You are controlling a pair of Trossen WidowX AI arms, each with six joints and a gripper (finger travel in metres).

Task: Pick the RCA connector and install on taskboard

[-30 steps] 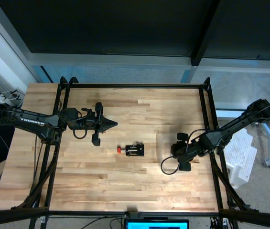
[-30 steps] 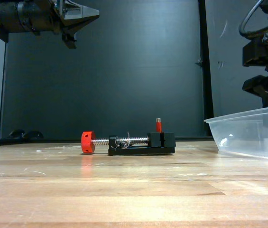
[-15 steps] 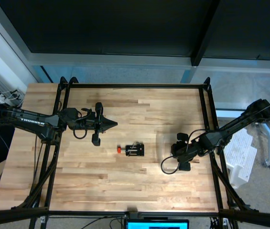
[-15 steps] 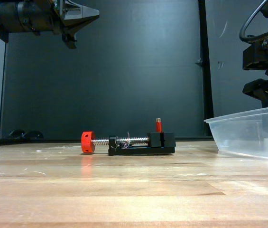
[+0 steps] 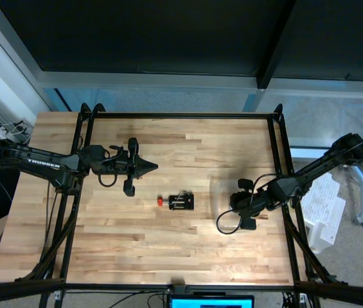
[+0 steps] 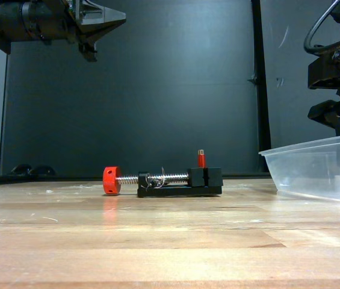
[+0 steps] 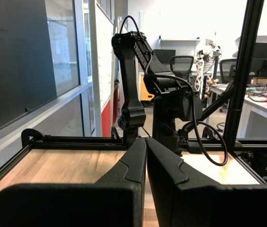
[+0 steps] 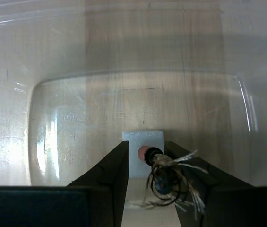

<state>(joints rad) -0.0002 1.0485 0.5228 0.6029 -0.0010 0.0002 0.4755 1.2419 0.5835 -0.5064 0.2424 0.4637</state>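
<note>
Right tool (image 8: 145,144): two black fingers partly closed, pinching the RCA connector (image 8: 158,171), a tiny dark-grey metallic piece with a pinkish-red tip and frayed silvery strands. The connector hangs between the fingers, tip downward, over a small white square bit (image 8: 135,139) lying on the floor of a clear, glossy plastic tray (image 6: 314,168). I cannot tell whether tip and bit touch. The right arm reaches in from the right edge, its forearm slanting down and its wrist bent so the tool points straight down into the tray, with a black cable looped beside it. The tray sits on the pale, planked wooden surface (image 5: 136,237) at its right side. The taskboard (image 6: 179,182), a small black rectangular block, lies flat near the middle of the surface, well apart from the tray. A round red knob (image 6: 111,180) is at its left end on a silvery threaded rod (image 6: 163,177), and a short red peg (image 6: 201,159) stands upright on top. Farther back, the left tool (image 7: 146,141) has its tapered black fingers pressed together, holding nothing. The left arm stretches level from the left edge, high above the surface, with the tool pointing toward the centre.
</note>
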